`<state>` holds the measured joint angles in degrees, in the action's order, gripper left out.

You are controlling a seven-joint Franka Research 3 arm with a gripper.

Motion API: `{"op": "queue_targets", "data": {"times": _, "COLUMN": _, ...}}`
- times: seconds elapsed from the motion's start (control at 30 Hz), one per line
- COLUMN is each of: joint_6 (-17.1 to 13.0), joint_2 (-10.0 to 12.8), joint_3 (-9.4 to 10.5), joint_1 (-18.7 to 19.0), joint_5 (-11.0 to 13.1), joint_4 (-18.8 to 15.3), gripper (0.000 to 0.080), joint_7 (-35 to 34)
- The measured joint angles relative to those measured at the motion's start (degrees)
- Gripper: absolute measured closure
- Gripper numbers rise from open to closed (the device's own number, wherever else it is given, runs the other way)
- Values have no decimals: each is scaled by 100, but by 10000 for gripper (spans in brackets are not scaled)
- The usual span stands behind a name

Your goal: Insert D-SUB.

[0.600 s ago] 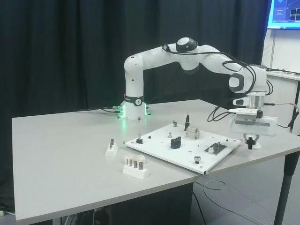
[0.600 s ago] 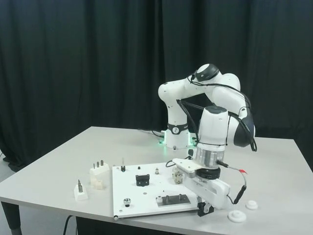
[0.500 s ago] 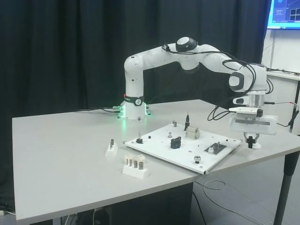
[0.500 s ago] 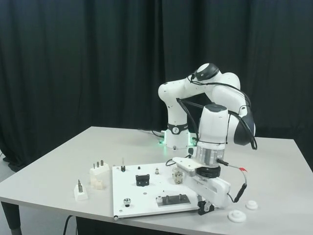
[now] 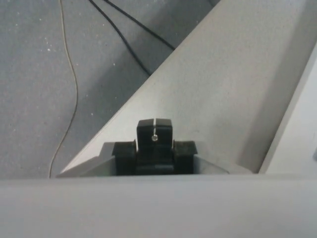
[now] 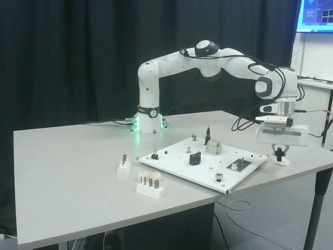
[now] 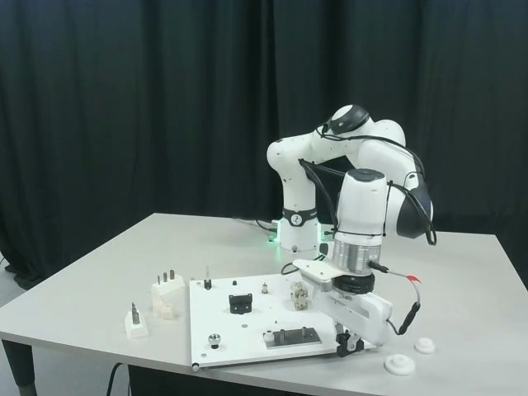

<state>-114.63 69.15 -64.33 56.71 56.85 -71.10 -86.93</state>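
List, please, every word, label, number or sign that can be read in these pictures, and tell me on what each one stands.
None can be read.
The screen at the upper corner of the first room view shows some white marks, too small to read.
The arm, the white board and the table show no lettering in any view.

arm [image 6: 208,60]: white, rounded joints, black cables along it
base [image 6: 147,121]: green lights, upper middle of frame
fingers [image 5: 125,151]: black
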Motion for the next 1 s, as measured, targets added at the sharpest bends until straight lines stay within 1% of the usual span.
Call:
{"op": "queue_targets", "data": {"times": 0.5, "joint_6": 51, "joint_2": 0, "joint_3": -104, "joint_1": 4, "joint_5": 0, "joint_4": 9, "gripper": 650, "joint_7": 9}}
{"op": "queue_targets", "data": {"times": 1.0, "joint_6": 197, "joint_2": 0, "joint_3": -204, "joint_1": 5, "joint_5": 0, "joint_4": 25, "gripper": 650, "joint_7": 99}}
